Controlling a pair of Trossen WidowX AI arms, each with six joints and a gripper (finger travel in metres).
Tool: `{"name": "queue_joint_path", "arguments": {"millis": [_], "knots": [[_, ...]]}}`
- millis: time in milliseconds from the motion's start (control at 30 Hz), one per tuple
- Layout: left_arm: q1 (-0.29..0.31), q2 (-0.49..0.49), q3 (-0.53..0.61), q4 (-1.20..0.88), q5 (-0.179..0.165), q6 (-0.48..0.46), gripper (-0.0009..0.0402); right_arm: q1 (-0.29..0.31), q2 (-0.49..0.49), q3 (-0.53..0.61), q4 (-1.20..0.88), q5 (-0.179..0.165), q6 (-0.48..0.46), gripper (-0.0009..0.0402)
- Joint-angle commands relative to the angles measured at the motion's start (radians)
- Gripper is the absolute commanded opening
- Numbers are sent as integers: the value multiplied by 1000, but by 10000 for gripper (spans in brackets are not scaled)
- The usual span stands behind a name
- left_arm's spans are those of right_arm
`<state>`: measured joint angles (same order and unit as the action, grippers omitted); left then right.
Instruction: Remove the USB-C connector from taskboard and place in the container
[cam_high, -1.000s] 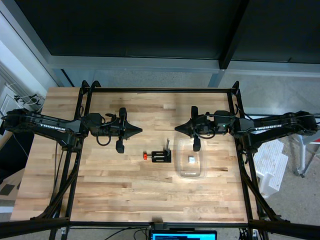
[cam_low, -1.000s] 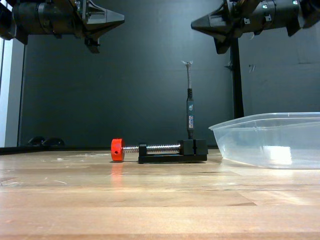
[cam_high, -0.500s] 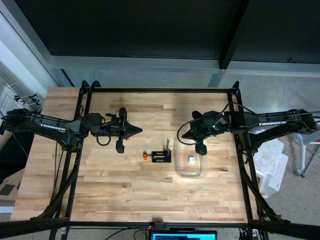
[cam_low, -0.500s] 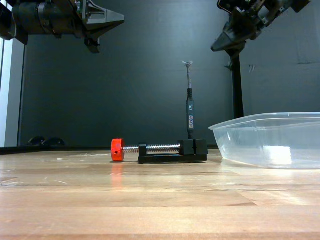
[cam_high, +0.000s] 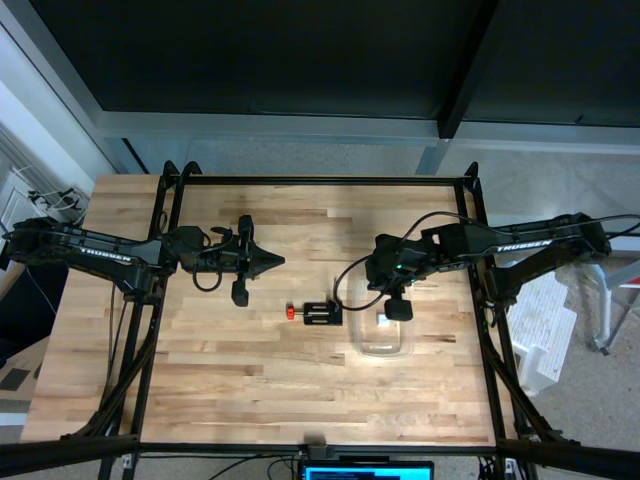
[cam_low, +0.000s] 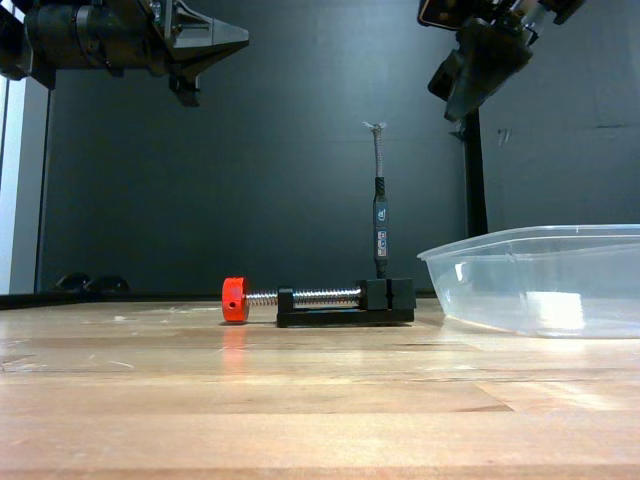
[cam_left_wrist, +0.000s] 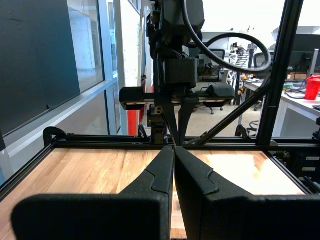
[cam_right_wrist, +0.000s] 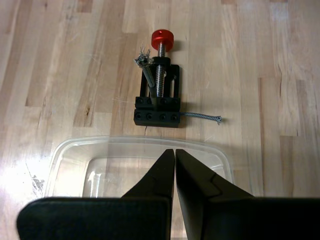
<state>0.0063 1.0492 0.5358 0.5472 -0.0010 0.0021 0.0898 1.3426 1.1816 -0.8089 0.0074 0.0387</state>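
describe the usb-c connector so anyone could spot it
Both grippers are shut in the air, the left gripper at the left of the table, the right gripper over the clear container. Left of that tray sits the black taskboard with a red knob. The USB-C connector is the slim dark stick standing upright from its knobless end, unlike the braided strand lying flat alongside.

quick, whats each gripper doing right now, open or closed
left gripper: closed, empty, high up to the left of the taskboard
right gripper: closed, empty, high above the container
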Motion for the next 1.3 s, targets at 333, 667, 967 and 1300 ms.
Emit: {"name": "queue_joint_path", "arguments": {"millis": [333, 667, 967, 1300], "knots": [[0, 0, 0, 0, 0, 0, 0, 29, 157, 98, -59, 80, 57, 120], [0, 0, 0, 0, 0, 0, 0, 48, 262, 177, -70, 81, 93, 146], [0, 0, 0, 0, 0, 0, 0, 74, 319, 203, -65, 106, 114, 152], [0, 0, 0, 0, 0, 0, 0, 77, 375, 222, -29, 108, 121, 154]]}}
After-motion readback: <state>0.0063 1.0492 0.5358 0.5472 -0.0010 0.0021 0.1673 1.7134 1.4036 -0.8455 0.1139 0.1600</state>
